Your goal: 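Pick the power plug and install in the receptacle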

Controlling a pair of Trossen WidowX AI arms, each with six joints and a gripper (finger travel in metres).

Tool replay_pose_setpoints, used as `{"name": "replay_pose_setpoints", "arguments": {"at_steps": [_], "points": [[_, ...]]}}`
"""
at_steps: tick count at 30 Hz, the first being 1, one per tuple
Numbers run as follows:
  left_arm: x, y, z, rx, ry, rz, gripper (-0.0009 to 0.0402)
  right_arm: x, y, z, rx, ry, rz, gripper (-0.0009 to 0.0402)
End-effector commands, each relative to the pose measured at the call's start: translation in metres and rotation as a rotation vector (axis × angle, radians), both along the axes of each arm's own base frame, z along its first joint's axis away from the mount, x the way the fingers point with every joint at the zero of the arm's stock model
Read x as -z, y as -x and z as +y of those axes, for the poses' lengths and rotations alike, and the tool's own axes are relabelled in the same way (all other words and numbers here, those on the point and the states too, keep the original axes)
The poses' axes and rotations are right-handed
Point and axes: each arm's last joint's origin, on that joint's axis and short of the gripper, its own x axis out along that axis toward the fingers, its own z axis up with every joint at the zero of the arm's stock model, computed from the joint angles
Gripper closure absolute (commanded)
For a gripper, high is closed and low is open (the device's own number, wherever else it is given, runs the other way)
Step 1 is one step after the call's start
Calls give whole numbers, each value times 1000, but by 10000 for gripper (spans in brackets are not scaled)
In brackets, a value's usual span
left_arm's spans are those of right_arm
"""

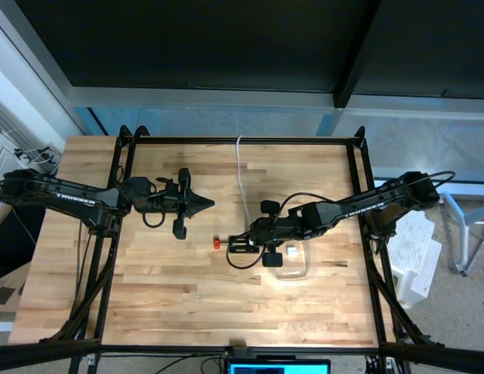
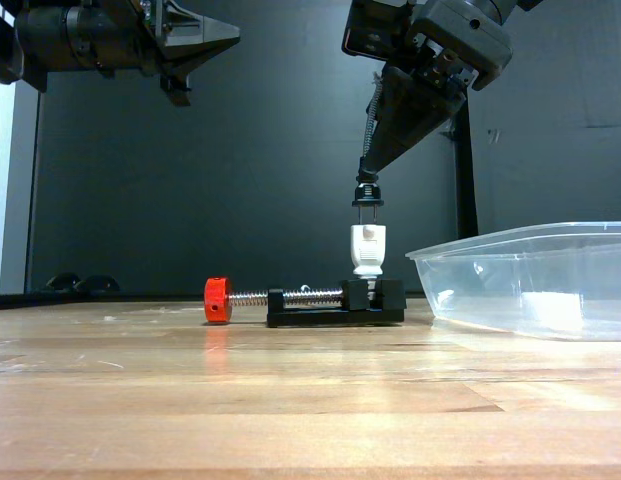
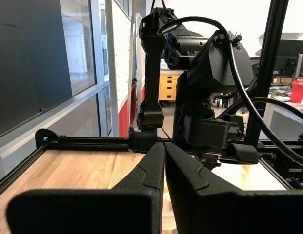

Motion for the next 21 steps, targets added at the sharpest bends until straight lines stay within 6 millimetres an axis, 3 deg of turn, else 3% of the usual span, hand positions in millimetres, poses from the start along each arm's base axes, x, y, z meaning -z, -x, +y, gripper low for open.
{"name": "replay_pose_setpoints", "arguments": {"at_steps": [1,21], "points": [[0,0,0,0,0,0,393,0,0,0,-1,1,1,393],[0,0,0,0,0,0,393,15,3,-1,17,-10,3,393]]}}
